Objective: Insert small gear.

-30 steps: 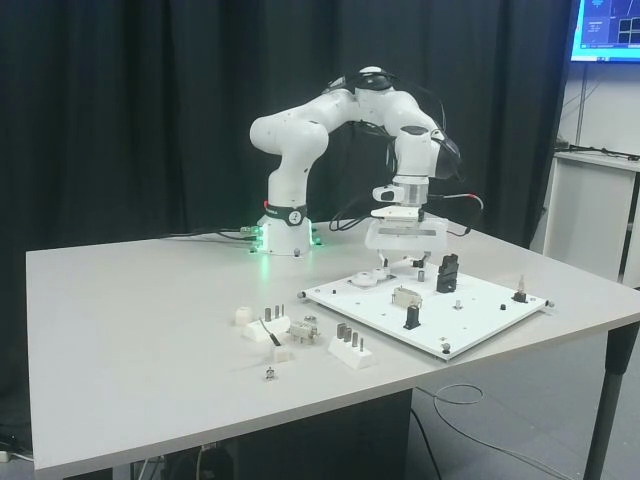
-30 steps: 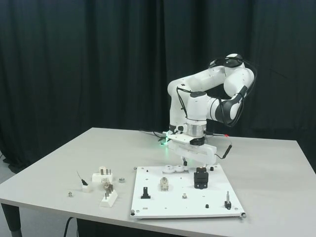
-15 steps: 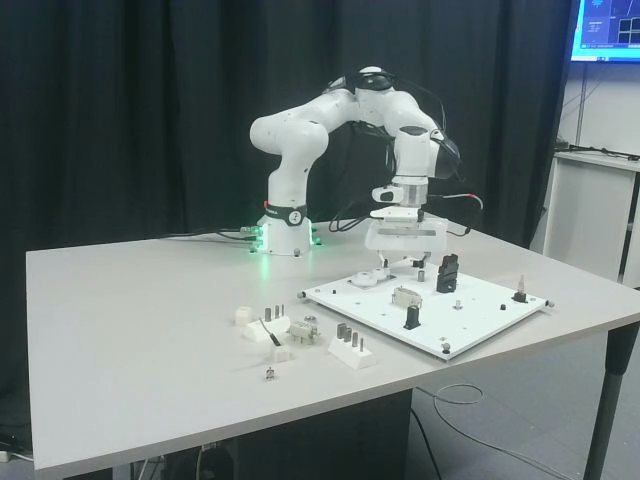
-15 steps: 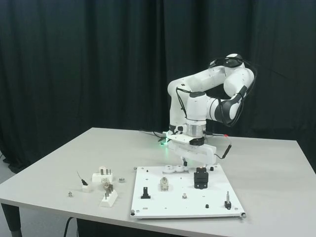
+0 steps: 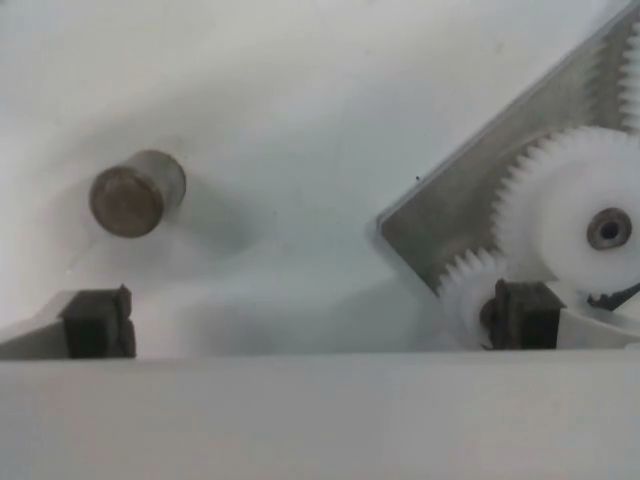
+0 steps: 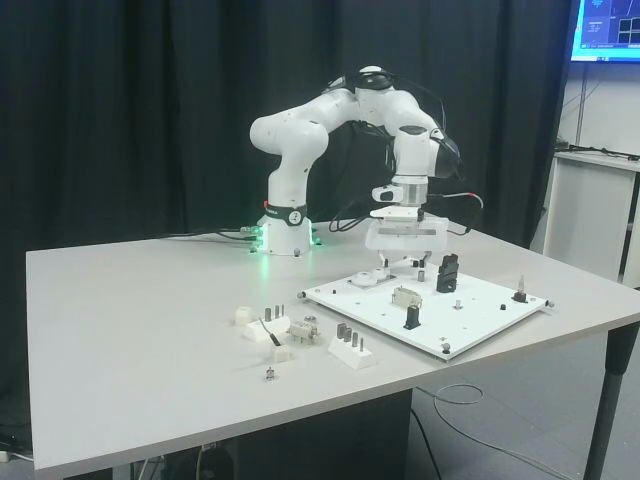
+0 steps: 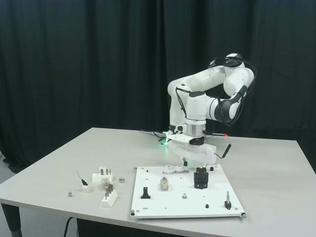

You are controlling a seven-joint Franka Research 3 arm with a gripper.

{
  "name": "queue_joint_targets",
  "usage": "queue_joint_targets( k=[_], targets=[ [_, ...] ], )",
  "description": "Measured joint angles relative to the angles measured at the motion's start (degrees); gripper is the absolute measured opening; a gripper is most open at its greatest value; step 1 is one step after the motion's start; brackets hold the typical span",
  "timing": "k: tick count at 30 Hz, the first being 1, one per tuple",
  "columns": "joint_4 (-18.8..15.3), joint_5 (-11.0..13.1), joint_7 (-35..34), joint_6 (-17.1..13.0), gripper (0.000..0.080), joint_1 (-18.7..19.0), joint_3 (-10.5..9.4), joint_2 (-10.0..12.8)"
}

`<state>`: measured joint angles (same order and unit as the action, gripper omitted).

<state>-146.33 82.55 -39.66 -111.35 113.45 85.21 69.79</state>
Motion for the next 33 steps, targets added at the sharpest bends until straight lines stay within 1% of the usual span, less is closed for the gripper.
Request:
queue_joint_targets(
  k=[7, 14, 22, 29, 33],
  targets=[
    [0.0, -0.2, 0.0, 0.0, 0.08, -0.2, 0.14, 0.0],
    [0.0, -1.4, 0.0, 0.2, 0.08, -0.6, 0.87, 0.0],
    [0.0, -4.1, 0.0, 1.0, 0.08, -0.9, 2.82, 0.0],
    [0.1, -6.6, 0.2, 2.8, 0.08, -1.2, 4.91, 0.0],
    [0.1, -7.3, 0.9, 3.5, 0.08, -1.4, 5.95, 0.0]
  ],
)
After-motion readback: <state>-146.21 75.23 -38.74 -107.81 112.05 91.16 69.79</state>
